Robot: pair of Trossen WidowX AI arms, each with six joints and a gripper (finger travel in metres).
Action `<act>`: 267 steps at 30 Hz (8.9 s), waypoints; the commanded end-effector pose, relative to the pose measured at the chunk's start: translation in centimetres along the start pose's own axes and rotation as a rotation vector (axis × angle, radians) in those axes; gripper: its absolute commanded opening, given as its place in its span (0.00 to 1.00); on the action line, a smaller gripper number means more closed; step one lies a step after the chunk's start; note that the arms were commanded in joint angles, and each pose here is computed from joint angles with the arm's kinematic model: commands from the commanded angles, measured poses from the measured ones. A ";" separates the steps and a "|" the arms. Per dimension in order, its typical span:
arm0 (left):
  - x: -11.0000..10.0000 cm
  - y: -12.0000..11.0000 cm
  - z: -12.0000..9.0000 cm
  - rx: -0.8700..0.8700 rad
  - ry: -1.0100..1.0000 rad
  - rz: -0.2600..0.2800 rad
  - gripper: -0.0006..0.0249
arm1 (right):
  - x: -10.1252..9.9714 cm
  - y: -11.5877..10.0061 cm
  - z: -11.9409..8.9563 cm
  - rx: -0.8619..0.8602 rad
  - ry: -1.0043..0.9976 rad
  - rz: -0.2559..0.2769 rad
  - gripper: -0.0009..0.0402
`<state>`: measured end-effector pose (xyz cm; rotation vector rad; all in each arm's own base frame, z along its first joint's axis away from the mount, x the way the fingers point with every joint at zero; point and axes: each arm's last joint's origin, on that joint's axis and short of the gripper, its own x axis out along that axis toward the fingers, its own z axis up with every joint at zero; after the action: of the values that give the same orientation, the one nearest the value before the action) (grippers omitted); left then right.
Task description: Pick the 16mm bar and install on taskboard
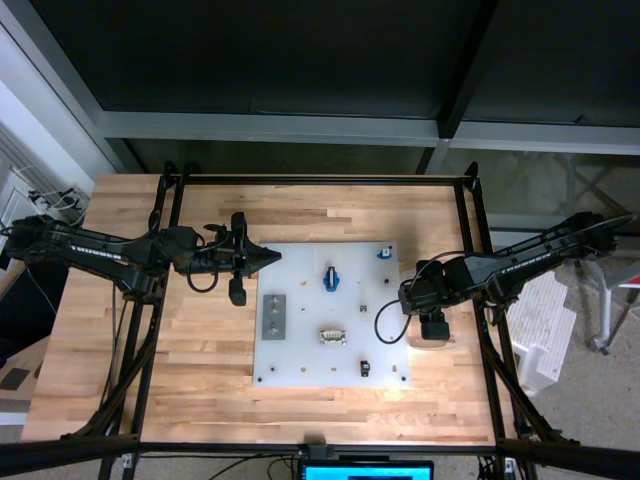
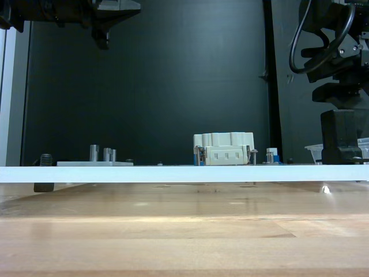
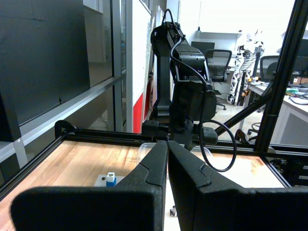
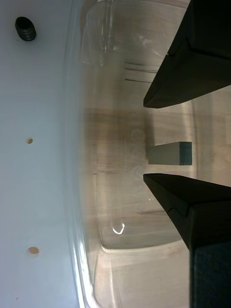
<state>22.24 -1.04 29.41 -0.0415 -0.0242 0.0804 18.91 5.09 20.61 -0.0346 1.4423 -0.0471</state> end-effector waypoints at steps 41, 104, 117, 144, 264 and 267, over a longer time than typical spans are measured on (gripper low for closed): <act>0.0 0.0 0.0 0.000 0.001 0.000 0.03 | 0.0 0.0 0.1 0.001 -0.010 0.003 0.48; 0.0 0.0 0.0 0.000 0.000 0.000 0.03 | 2.6 0.1 -0.7 0.002 -0.036 0.019 0.22; 0.0 0.0 0.0 0.000 0.000 0.000 0.03 | 2.6 0.1 -0.8 0.027 -0.029 0.019 0.22; 0.0 0.0 0.0 0.000 0.000 0.000 0.03 | 2.6 0.2 -0.8 0.025 -0.018 0.041 0.35; 0.0 0.0 0.0 0.000 0.001 0.000 0.03 | 2.2 0.6 -4.1 -0.043 -0.057 0.012 0.37; 0.0 0.0 0.0 0.000 0.000 0.000 0.03 | 2.2 0.6 -4.1 -0.043 -0.058 0.012 0.36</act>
<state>22.24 -1.04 29.40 -0.0418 -0.0234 0.0804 15.10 5.60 17.85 -0.0629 1.3865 -0.0045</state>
